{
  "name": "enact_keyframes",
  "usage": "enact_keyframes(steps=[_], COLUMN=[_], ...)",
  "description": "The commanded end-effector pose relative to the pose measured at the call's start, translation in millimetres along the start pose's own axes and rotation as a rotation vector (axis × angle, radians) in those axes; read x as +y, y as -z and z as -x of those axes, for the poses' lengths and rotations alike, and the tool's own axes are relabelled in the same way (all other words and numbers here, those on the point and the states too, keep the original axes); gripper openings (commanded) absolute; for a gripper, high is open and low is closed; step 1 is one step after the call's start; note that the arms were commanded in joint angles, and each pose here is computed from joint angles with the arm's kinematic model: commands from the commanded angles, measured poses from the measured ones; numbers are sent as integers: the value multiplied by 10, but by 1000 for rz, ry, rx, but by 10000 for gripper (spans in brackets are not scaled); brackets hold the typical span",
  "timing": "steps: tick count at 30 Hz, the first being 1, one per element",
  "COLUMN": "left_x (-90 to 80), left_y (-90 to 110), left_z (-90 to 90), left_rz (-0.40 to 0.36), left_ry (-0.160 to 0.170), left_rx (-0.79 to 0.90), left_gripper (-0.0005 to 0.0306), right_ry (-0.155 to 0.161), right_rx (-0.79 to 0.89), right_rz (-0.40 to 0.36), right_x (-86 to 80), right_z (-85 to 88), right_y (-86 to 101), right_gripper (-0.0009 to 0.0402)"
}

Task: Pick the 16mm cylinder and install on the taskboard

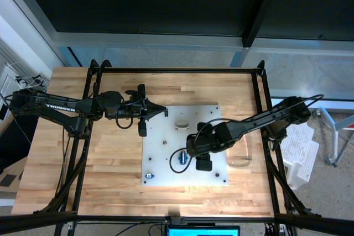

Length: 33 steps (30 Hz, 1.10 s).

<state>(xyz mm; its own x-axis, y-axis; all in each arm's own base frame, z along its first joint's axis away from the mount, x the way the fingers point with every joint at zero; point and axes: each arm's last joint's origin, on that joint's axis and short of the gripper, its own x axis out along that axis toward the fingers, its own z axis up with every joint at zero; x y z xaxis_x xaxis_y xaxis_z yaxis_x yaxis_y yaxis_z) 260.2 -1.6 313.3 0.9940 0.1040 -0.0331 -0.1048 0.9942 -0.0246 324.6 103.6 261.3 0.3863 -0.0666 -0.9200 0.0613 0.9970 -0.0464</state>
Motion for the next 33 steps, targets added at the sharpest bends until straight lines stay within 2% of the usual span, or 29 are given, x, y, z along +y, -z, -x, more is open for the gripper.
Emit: enact_keyframes(steps=[1, 5, 11, 16, 18, 22, 23, 27, 33], left_x=[0, 1, 0, 0, 1, 0, 1, 0, 0], left_y=[0, 0, 0, 0, 0, 0, 0, 0, 0], left_z=[0, 0, 0, 0, 0, 0, 0, 0, 0], left_rz=[0, 0, 0, 0, 0, 0, 0, 0, 0], left_ry=[0, 0, 0, 0, 0, 0, 0, 0, 0], left_rx=[0, 0, 0, 0, 0, 0, 0, 0, 0], left_gripper=[0, 0, 0, 0, 0, 0, 0, 0, 0], right_ry=[-15, -38, -28, -35, -61, -140, -144, -126, -113], right_rx=[-96, -245, -440, -678, -756, -891, -923, -1029, -1092], right_rz=[10, 3, -22, -13, -9, -17, -22, -44, -39], right_x=[-100, -286, -598, -748, -815, -985, -1029, -1129, -1156], right_z=[145, 290, 471, 647, 713, 799, 816, 852, 853], right_y=[-8, 31, 158, 247, 276, 334, 352, 443, 553], right_gripper=[160, 133, 90, 55, 40, 8, 0, 2, -1])
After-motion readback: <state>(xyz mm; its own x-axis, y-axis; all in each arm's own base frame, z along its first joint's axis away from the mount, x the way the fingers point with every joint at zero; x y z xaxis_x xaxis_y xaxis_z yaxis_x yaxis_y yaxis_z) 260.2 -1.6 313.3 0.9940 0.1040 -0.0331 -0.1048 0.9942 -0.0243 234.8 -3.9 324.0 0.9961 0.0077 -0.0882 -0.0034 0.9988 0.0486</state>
